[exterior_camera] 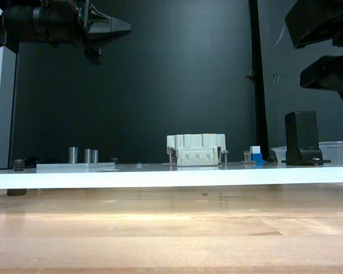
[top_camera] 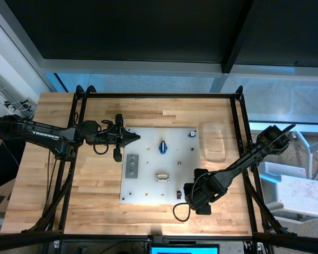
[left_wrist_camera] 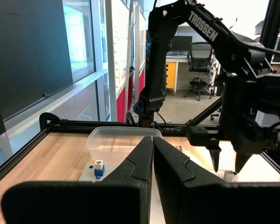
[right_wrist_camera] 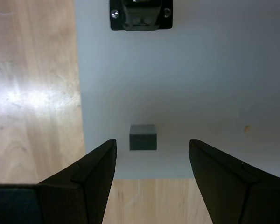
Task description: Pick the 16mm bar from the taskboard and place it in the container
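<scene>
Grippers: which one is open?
The right gripper, over the taskboard's near edge, jaws spread above a small grey piece. The left gripper is shut, above the board's far left corner.
</scene>
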{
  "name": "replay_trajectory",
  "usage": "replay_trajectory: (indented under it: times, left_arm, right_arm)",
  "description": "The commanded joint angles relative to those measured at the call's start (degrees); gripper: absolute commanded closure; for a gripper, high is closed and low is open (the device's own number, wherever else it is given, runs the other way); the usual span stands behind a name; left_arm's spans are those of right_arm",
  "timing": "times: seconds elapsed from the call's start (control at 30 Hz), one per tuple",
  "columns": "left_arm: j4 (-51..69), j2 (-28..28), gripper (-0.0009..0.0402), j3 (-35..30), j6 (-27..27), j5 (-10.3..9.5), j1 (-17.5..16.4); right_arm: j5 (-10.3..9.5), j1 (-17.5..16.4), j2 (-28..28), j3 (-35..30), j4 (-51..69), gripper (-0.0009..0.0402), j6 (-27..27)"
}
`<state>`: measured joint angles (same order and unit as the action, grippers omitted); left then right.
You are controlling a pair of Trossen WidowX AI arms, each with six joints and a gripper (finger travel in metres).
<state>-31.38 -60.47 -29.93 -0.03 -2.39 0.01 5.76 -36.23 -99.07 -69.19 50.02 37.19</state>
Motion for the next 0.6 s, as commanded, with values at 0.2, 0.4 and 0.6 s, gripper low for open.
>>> replay_trajectory:
  times: [0.2, 0.4, 0.6]
  left_arm:
    - [-0.02, -0.02, 0.0393, -0.02, 0.02, 0.0, -0.02]
    - [-0.02, 0.0, 0.0393, -0.02, 0.02, 0.0, 0.0]
    - [-0.02, 0.0, 0.0393, -0.02, 0.02, 0.0, 0.0]
  right_arm:
    - [0.7, -0.09, -1.66, 0.04, -1.33, 0.0178, -0.37]
    - [0.7, -0.2, -1.73, 0.17, -1.33, 0.0178, -0.39]
    - [0.7, -0.26, -1.73, 0.52, -1.57, 0.0178, -0.42]
